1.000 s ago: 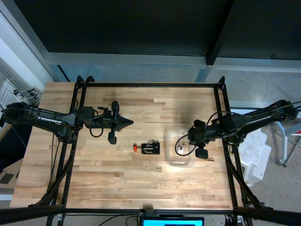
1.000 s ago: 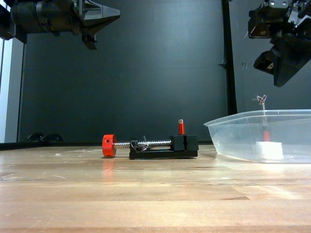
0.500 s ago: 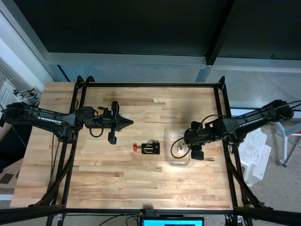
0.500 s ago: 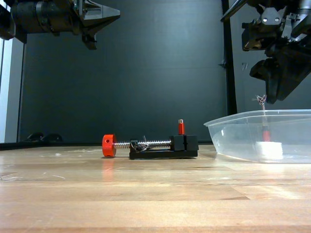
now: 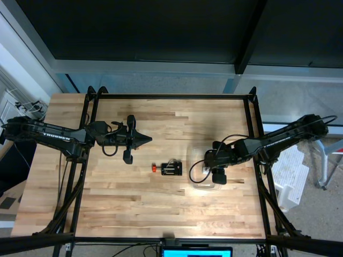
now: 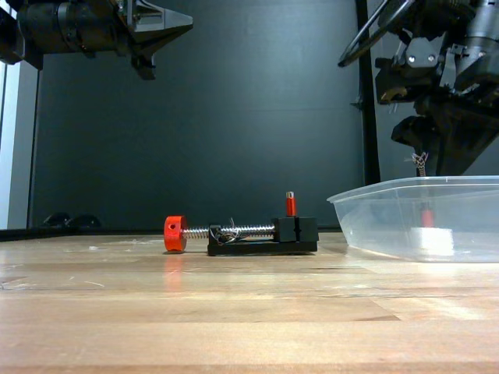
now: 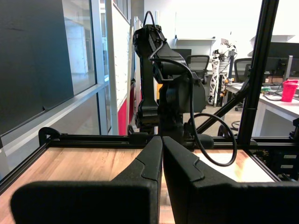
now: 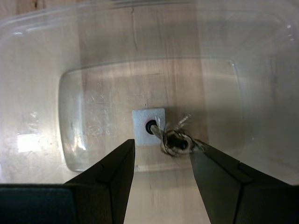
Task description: Pick the RCA connector and install on taskboard
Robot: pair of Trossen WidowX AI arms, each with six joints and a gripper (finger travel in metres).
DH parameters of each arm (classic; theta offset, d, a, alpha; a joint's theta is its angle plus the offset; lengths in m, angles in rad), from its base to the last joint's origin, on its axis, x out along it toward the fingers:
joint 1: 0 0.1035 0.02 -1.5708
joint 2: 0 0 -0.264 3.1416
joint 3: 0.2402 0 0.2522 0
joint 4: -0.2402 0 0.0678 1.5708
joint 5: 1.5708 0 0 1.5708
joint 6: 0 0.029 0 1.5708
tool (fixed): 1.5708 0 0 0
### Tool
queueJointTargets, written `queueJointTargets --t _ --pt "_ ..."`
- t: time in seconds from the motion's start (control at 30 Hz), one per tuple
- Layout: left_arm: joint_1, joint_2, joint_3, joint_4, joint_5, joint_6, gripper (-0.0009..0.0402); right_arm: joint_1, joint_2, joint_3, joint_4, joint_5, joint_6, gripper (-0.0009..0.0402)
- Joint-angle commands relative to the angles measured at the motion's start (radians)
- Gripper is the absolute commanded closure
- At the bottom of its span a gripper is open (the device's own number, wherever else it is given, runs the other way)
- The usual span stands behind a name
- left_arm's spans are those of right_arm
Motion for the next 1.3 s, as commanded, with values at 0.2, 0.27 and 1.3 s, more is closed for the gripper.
queueJointTargets --t 0.2,0.27,1.3 --pt "0.0 0.0 0.0 0.0 0.0 0.0 0.0393 0.003 0.059 -0.001 0.053 -0.001 -0.002 0.0231" --pt "0.0 0.0 0.0 0.0 0.0 0.0 0.0393 0.005 0.072 -0.001 0.067 -0.002 -0.002 0.0231" --pt "0.0 0.0 0.0 0.0 0.0 0.0 0.0393 0.01 0.117 -0.023 0.129 -0.008 -0.01 0.0291"
